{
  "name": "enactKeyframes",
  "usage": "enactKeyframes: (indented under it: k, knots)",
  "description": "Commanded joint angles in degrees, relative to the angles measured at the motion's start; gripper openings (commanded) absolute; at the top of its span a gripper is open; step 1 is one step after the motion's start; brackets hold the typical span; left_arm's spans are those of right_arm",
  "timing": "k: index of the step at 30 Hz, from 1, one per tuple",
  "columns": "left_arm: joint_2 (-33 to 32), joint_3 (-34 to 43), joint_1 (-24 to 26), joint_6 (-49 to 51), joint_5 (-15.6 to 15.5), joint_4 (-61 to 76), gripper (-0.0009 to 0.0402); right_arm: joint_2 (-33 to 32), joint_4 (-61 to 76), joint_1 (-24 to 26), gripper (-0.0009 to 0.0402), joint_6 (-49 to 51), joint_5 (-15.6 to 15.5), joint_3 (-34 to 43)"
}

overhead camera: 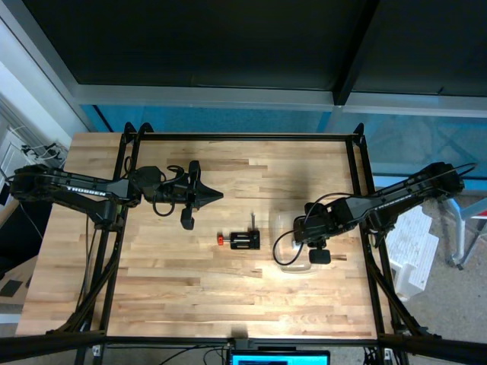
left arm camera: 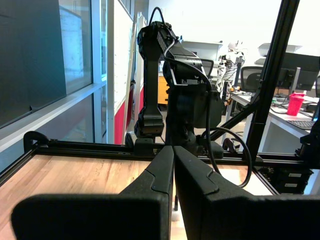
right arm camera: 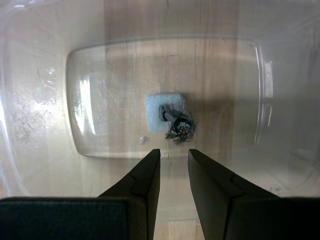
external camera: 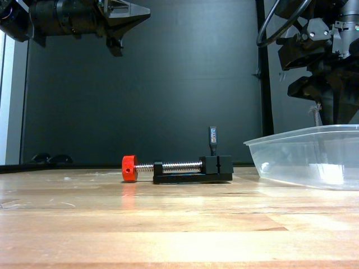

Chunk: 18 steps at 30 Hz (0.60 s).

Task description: Pick the usb-c connector and install on the hub

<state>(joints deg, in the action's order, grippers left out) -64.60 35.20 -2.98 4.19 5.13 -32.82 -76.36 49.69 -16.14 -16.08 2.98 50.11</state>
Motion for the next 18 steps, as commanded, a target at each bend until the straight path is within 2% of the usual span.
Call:
enactKeyframes:
  k: [1, 18]
  knots:
    - [0.0, 0.0, -0.02, 0.0, 0.0, -0.02, 0.0, 0.94, 0.44, -0.02, 0.0075, -0.02, 0.0, -0.02]
    - [0.0, 0.0, 0.0, 0.0, 0.0, -0.02, 0.0, 3.21, 0.63, -0.02, 0.0075, 0.0, 0.04, -0.04]
